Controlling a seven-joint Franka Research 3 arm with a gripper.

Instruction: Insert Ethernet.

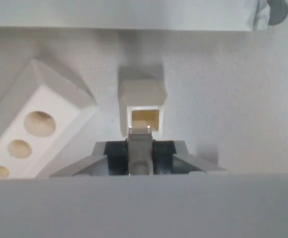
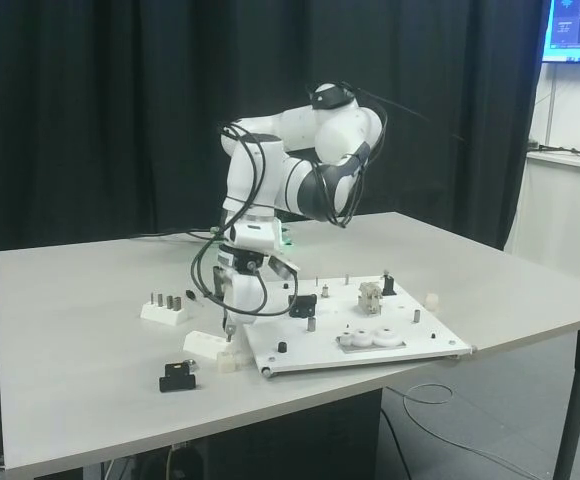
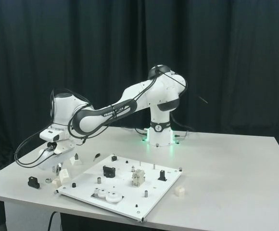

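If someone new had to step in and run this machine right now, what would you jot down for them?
End effector: shut on the Ethernet plug, hanging low beside the white board, near the table's front edge.
Socket: small white block on the table, opening facing up, directly under the plug.
Block with three holes: right next to the socket, not involved.
Done: plug gripped and lined up, tip at the socket mouth.
Left: push straight down until seated, then release.

Reaches out low from the base, wrist bent straight down, pincer (image 1: 140, 166) closed on a plug, just above the bench.
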